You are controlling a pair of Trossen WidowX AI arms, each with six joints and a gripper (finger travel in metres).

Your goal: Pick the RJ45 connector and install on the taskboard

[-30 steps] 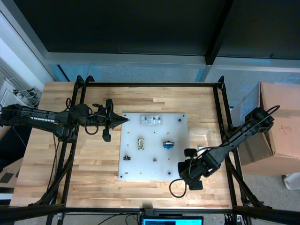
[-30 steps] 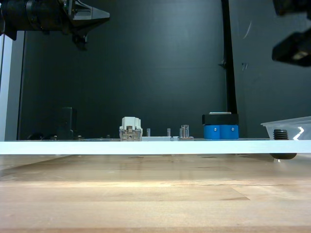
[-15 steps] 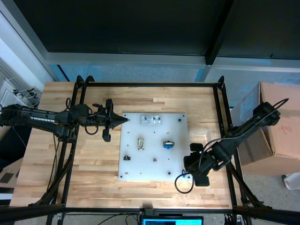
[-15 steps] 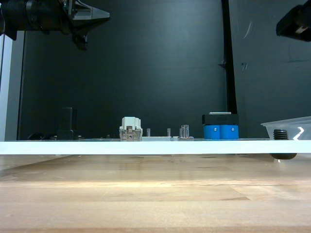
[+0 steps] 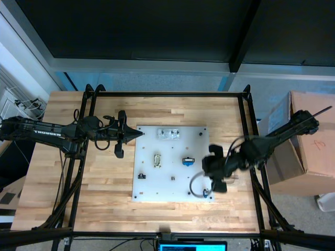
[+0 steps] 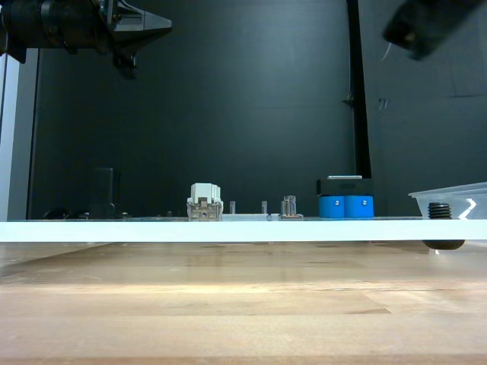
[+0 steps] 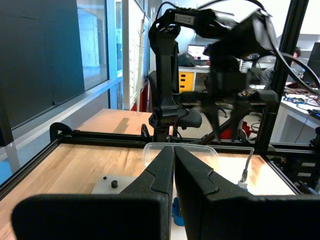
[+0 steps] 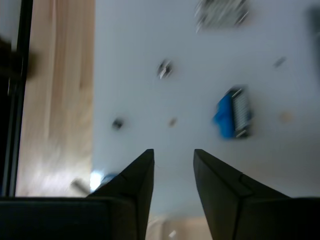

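High view: the left arm, lettered "TROSSEN", holds the left gripper at the board's far left corner. The right gripper hangs over the board's right edge. Below it a cable loops to the connector at the near right corner. Bare table flanks the board.

Low view: the left gripper and right gripper are both high above the board.

Left wrist view: the left gripper's fingers meet. The connector points down; whether it rests or hangs, I cannot tell.

Right wrist view: the right gripper's fingers stand apart, nothing between them. The connector shows beside one finger.
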